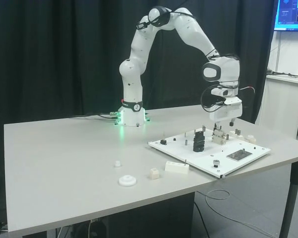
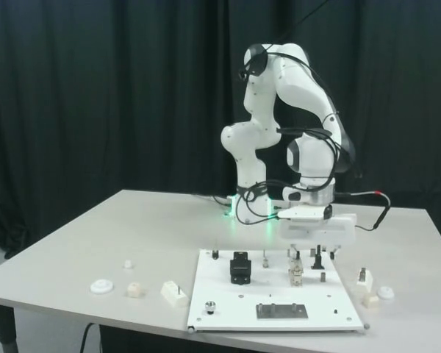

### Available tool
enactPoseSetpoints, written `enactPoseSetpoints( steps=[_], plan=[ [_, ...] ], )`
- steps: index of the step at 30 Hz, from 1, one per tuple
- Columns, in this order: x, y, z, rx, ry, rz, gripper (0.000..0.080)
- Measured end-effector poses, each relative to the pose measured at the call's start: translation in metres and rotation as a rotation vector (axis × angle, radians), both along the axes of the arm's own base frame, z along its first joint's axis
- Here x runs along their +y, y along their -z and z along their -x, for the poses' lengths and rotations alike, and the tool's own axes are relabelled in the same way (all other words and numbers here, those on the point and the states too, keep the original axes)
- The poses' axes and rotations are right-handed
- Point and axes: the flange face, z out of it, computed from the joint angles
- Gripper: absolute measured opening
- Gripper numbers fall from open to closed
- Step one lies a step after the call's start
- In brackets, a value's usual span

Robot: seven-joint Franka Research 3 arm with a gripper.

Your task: Insert waterproof.

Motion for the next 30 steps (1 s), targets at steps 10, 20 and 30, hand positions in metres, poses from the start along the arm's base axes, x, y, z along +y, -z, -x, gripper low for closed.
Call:
enactPoseSetpoints(
  steps=[10, 20, 30],
  plan=[
    [0.0028, 0.0023, -0.0062, -0.008, -0.006, 0.010, 0.0800],
    [0.0032, 0.0026, -0.0064, -0.006, -0.014, 0.018, 0.0800],
    [0.0029, 0.0034, -0.0054, 0.004, -0.020, 0.027, 0.0800]
  ],
)
